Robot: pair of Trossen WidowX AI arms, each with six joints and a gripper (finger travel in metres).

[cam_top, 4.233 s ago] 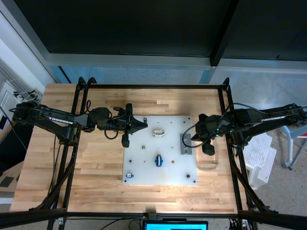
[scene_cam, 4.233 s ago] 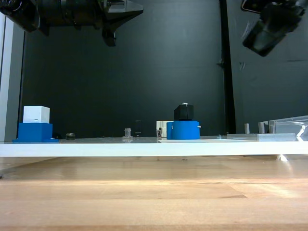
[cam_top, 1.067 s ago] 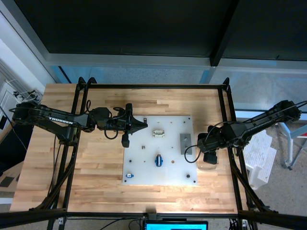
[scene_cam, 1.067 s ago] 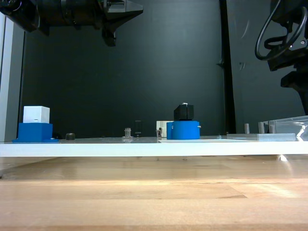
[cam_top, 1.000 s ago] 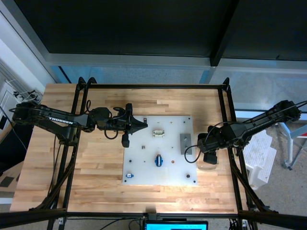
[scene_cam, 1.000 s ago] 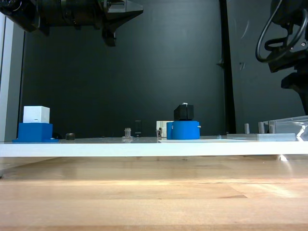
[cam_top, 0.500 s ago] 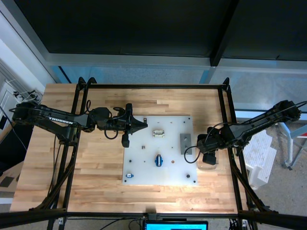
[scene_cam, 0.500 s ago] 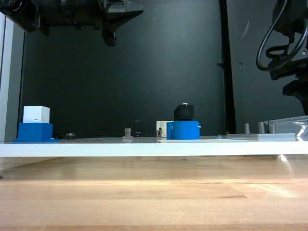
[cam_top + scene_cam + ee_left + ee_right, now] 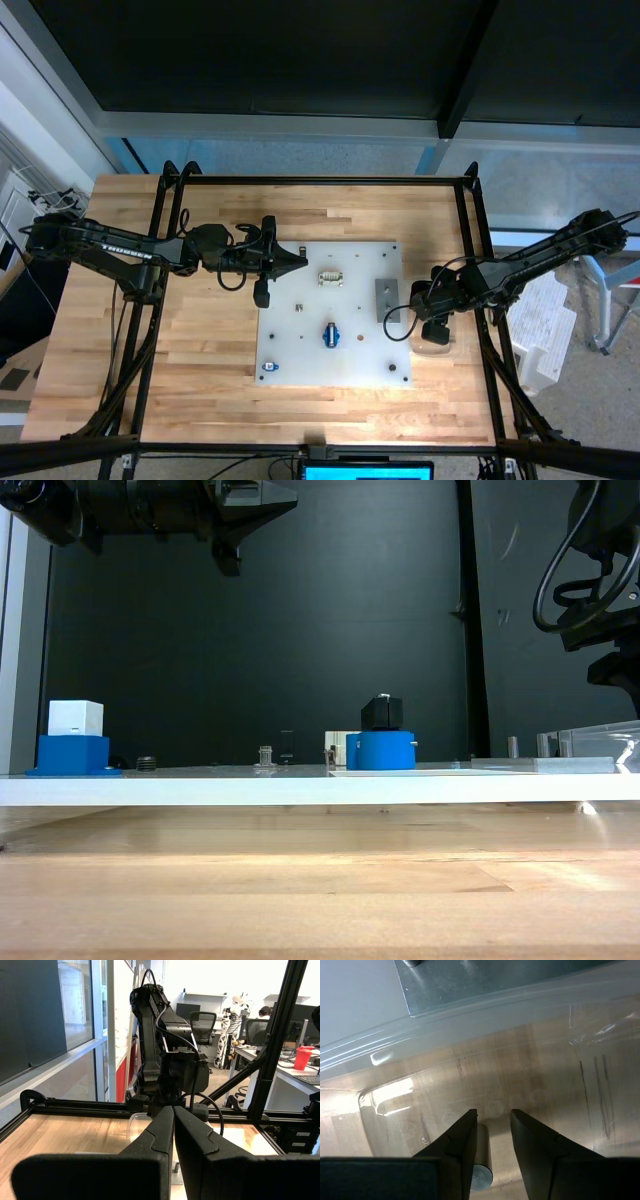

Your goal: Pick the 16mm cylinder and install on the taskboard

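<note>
16mm cylinder (image 9: pixel 484 1160) sits between the right gripper's (image 9: pixel 492 1115) parted fingers (image 9: pixel 457 1142) beside the taskboard (image 9: pixel 300 340), pickup likely needing a squeeze next; left gripper (image 9: pixel 297 261), clenched, hovers over its far-left corner.

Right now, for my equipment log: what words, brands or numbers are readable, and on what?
"TROSSEN": white letters on the black left arm, whose left gripper, shut, hangs above the large white square taskboard's far left corner.
Blue screen at the near edge: too small to read.
Nothing legible by the right gripper, open over the tiny silvery 16mm cylinder in the clear plastic tray.
</note>
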